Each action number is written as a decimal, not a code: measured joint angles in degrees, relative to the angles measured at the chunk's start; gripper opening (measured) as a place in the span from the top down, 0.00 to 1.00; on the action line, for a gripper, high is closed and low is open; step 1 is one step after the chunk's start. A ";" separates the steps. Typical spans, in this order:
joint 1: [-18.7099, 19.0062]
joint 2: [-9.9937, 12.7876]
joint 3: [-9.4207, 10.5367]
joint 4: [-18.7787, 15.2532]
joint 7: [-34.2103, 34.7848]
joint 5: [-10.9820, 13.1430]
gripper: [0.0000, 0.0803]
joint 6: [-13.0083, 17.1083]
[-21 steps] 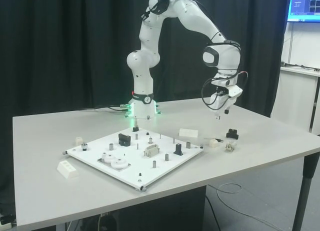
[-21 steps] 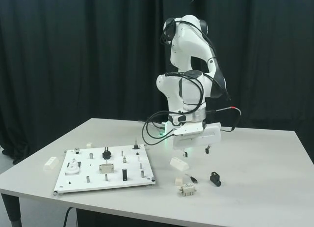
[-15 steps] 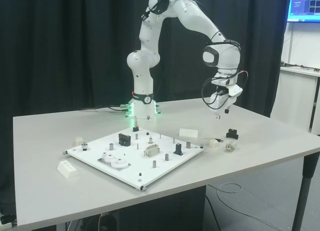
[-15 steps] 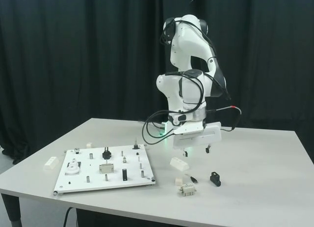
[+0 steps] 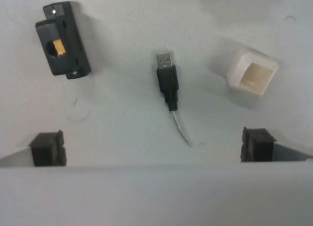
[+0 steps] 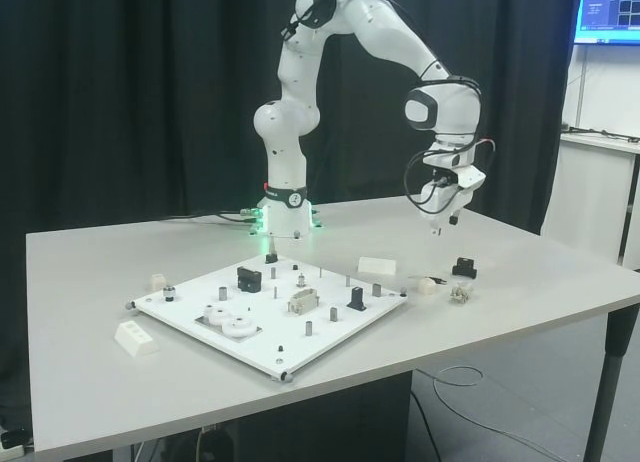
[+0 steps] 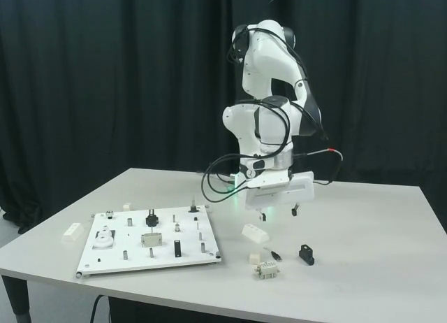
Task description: Remove square peg 4.
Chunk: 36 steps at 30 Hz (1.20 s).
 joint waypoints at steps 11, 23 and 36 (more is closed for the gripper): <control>0.00 -0.43 -0.60 0.00 0.00 -0.55 0.00 -0.01; -0.21 -0.46 -3.45 0.12 -0.04 -5.07 0.00 0.76; -4.97 1.25 -5.70 0.05 -4.74 -7.48 0.00 4.16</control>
